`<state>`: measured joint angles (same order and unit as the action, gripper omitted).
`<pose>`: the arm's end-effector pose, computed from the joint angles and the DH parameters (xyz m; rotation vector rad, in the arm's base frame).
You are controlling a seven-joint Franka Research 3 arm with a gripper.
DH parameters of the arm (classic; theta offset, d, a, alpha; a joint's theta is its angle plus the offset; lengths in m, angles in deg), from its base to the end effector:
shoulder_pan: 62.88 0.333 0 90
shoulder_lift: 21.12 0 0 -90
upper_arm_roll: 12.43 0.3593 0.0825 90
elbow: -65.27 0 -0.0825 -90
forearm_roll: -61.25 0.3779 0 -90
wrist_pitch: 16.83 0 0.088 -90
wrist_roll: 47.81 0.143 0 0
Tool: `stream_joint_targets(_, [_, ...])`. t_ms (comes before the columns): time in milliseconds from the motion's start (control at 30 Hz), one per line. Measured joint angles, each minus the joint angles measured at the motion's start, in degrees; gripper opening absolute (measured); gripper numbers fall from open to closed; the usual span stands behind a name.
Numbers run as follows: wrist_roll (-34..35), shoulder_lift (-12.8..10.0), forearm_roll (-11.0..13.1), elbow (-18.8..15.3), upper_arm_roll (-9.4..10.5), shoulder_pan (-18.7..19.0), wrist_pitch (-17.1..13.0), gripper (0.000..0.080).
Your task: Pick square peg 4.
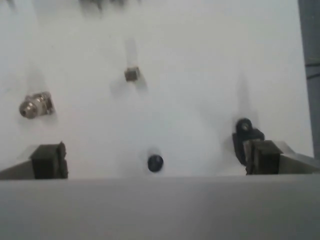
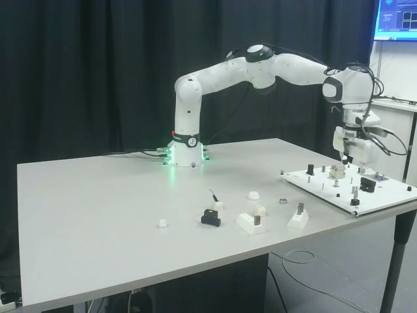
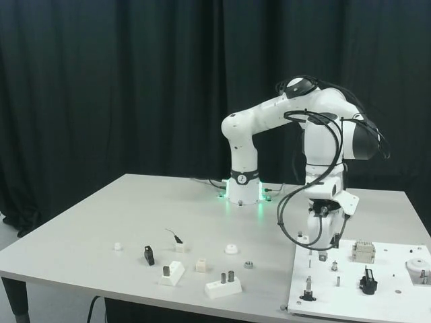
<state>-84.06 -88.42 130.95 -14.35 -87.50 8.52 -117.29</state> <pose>0.6570 0.3567 0.2839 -2.9439 -0.8525 -0.0702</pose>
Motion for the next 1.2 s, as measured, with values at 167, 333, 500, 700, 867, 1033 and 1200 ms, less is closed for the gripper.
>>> stream_joint_targets(167, [0.1,0.0,-0.8,0.0,-0.67,-0.3,0.2,0.0800])
stream_joint_targets(333, [5.1,0.0,-1.6,0.0,-1.29,-1.2,0.5,0.0800])
stream_joint_targets(500, [8.8,0.0,-3.0,0.0,-1.83,-2.3,0.5,0.0800])
stream_joint_targets(700, [11.4,0.0,-4.2,0.0,-2.64,-4.2,0.4,0.0800])
stream_joint_targets(867, [11.7,0.0,-5.3,0.0,-3.24,-6.2,0.1,0.0800])
stream_joint_targets(1033, [11.4,0.0,-5.8,0.0,-3.82,-8.2,0.0,0.0800])
stream_joint_targets(1200, [9.3,0.0,-6.1,0.0,-4.26,-10.2,0.0,0.0800])
